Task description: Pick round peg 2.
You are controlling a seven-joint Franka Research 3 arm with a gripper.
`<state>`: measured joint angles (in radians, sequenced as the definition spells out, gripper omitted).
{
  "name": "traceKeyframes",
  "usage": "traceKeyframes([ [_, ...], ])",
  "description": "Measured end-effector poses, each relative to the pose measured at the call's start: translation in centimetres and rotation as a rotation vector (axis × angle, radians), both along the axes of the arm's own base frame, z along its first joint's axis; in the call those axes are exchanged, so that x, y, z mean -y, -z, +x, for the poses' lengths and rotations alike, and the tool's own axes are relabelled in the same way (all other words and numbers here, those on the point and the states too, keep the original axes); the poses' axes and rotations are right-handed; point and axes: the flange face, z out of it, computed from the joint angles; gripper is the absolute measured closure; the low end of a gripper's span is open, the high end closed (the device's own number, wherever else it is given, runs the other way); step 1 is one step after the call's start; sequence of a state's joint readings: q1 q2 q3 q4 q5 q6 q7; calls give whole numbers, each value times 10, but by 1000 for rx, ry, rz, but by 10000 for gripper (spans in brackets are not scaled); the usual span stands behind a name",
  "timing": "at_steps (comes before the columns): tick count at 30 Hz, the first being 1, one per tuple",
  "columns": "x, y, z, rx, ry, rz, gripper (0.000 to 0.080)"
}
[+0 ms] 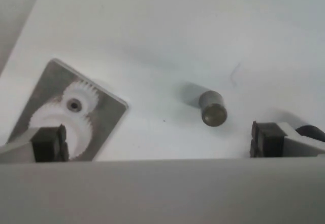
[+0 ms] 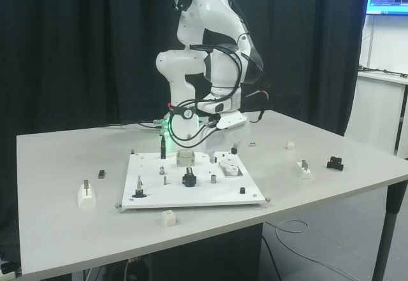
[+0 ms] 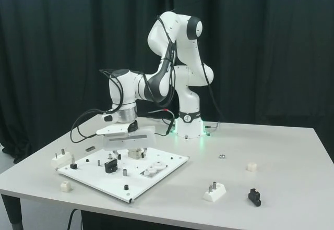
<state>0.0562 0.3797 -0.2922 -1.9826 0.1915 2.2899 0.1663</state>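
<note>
Wrist view shows the pincer [image 1: 157, 141] spread wide and empty above the white assembly board [image 1: 167, 41]. Between its black pads [image 1: 49, 144] stands the short dark metal round peg [image 1: 213, 108], nearer one pad, apart from the grey plate with white gears [image 1: 71, 113]. Rigid, smooth and probably slippery, it wants gripping squarely across its curved sides.

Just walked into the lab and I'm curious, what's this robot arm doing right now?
The white arm is holding its hand over the white board on the grey table. Seen from the wrist, the hand is open and holding nothing, and a short round peg stands on the board below, between its fingers. A plate with white gears lies nearby. The peg isn't gripped yet.
</note>
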Motion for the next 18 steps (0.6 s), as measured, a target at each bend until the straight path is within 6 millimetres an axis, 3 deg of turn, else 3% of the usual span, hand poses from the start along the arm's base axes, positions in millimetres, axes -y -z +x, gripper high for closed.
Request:
traceKeyframes([
  [18, -9, -8, 2, 8, -9, 3, 3],
])
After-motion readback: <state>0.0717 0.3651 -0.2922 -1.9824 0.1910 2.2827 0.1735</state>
